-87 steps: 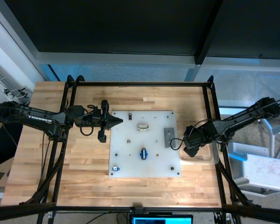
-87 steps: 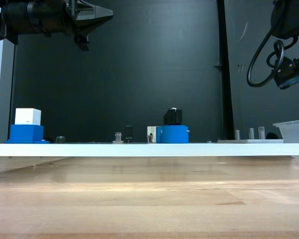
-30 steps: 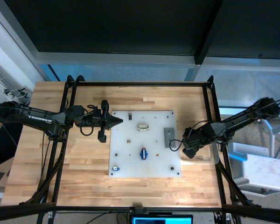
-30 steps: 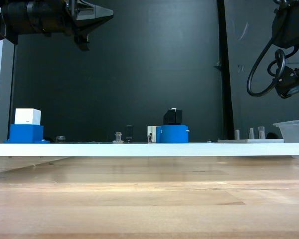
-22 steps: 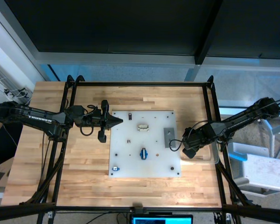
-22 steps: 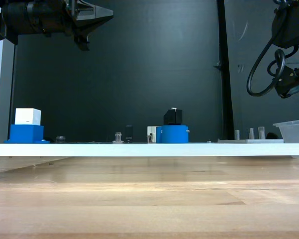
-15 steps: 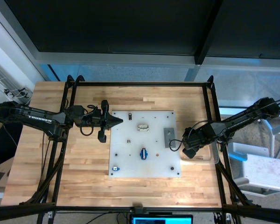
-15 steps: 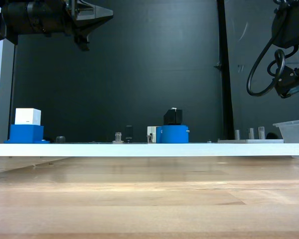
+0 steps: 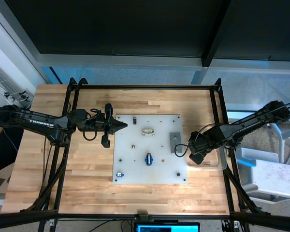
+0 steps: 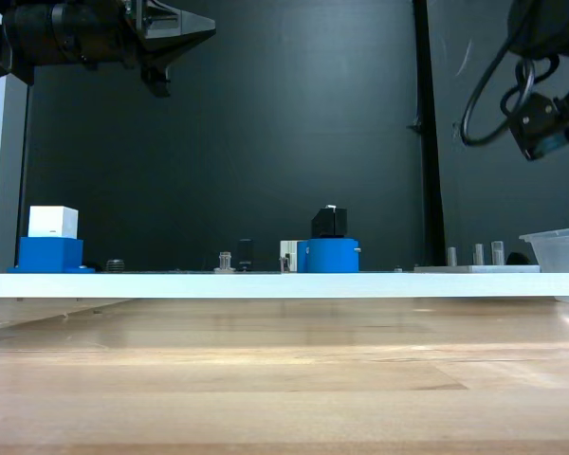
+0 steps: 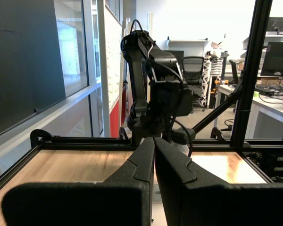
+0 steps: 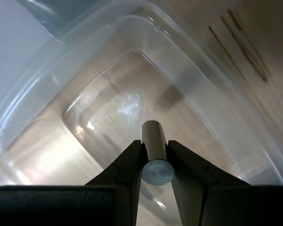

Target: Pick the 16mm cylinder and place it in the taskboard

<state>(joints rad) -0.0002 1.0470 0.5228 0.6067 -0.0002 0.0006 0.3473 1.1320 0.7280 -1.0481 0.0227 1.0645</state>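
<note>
The 16mm cylinder point(image 12: 157, 171), a short grey metal peg, is held between the fingers of my right gripper point(image 12: 154, 148), which is shut on it just above the floor of the clear tray point(image 12: 108, 28). From above, the right gripper point(image 9: 195, 155) hangs over the tray's left end, just right of the taskboard point(image 9: 135, 166). That white square plate carries a blue fitting point(image 9: 148, 159), a silver connector point(image 9: 147, 131) and a grey block point(image 9: 175, 141). My left gripper point(image 9: 121, 124) is shut and empty, raised beside the board's left edge.
The clear tray point(image 9: 213, 164) lies against the board's right side. Black frame rails point(image 9: 217, 121) run around the table. On the board also stand a white cube on a blue base point(image 10: 52, 237) and short pegs point(image 10: 474, 254) on the grey block.
In the low view the right arm's wrist has risen and shifted slightly left since half a second ago. The left arm has not moved.
</note>
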